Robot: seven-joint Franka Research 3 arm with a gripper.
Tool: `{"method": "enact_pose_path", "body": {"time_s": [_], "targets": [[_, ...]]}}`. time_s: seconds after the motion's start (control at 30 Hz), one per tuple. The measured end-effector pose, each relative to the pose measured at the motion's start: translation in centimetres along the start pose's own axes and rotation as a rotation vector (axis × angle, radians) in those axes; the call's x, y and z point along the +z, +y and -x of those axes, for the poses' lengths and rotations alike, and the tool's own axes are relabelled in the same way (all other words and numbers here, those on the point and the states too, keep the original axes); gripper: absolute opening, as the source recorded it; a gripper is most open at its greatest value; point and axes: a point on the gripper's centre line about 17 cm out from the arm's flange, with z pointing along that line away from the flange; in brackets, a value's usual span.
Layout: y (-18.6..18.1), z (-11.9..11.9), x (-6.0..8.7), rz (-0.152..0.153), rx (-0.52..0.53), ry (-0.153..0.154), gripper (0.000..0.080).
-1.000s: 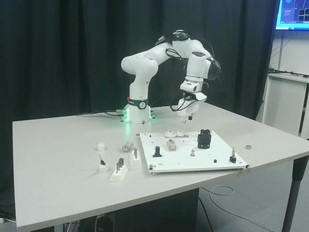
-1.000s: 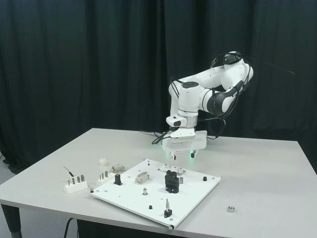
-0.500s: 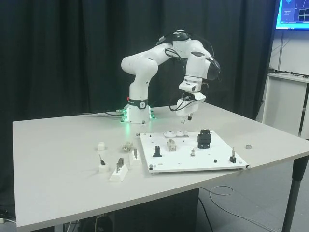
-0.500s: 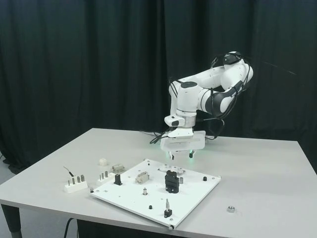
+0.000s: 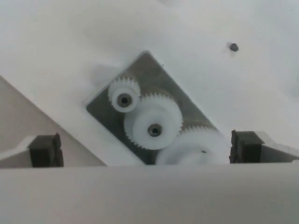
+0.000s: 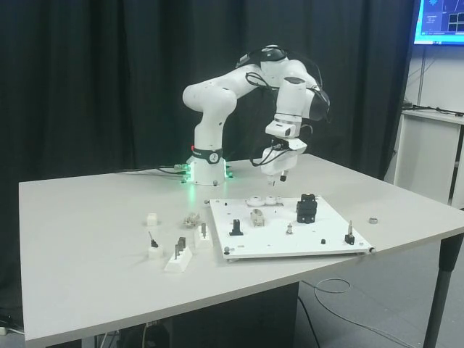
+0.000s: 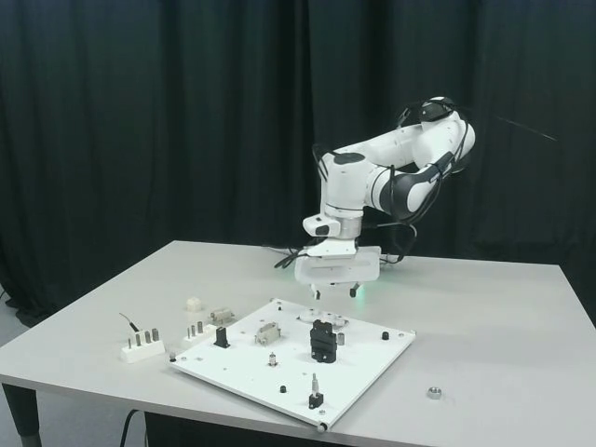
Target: Pick waterproof.
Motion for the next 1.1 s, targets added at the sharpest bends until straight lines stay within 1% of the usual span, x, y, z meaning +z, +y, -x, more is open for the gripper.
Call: {"method": "enact_pose_path", "body": {"time_s": [0.3,0.7,1.1], "targets": [[1.5,-0.1,-0.2,0.019,0.026,0.015,0.08],[4.1,0.4,-0.3,0.042,0.074,0.022,0.08],[8.9,2.0,-0.8,0.081,0.244,0.04,0.08]]}}
